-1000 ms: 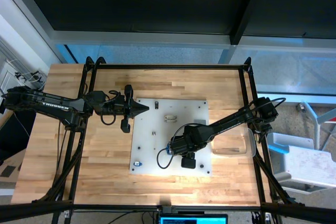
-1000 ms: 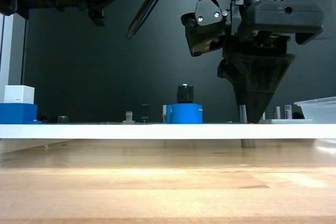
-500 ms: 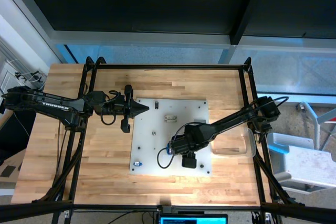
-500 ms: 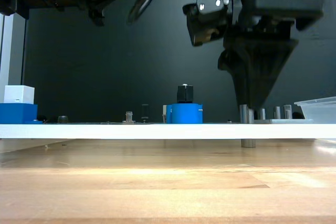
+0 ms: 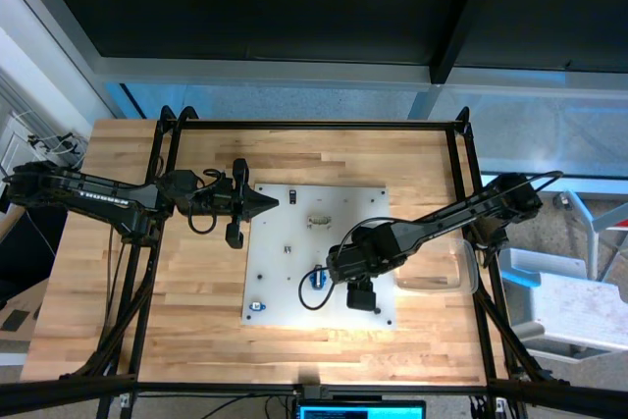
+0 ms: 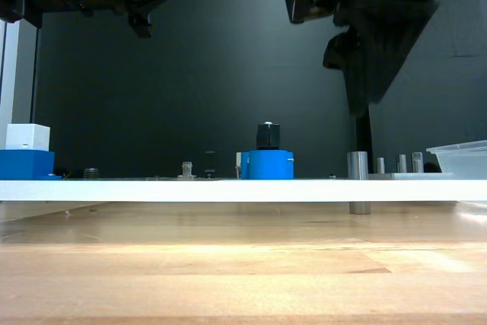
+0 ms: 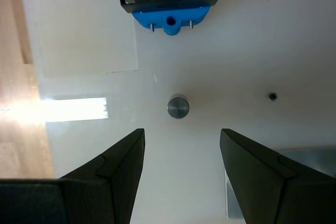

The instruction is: Pick the 16mm cylinder and place it in the taskboard

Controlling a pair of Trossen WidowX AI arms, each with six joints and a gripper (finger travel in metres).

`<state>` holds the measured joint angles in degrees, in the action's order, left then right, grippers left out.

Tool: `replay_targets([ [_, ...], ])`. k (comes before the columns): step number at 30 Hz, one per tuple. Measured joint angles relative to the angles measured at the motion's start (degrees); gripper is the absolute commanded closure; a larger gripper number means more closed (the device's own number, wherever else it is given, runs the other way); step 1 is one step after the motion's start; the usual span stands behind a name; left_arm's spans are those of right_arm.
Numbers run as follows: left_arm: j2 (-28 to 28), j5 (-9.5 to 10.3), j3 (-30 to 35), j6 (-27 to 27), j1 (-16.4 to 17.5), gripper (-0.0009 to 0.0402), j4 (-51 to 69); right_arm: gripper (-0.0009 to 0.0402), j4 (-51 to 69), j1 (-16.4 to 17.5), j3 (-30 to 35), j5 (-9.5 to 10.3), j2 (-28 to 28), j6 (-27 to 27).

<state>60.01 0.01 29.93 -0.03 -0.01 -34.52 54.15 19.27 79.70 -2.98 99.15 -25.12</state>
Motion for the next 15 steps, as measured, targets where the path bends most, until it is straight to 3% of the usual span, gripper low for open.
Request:
replay_targets([
  [15,0.0,0.00,0.0,0.0,0.0,0.0393,0.0,0.0194,1.7,-0.2,0.0,-0.39,-4.9,0.0],
])
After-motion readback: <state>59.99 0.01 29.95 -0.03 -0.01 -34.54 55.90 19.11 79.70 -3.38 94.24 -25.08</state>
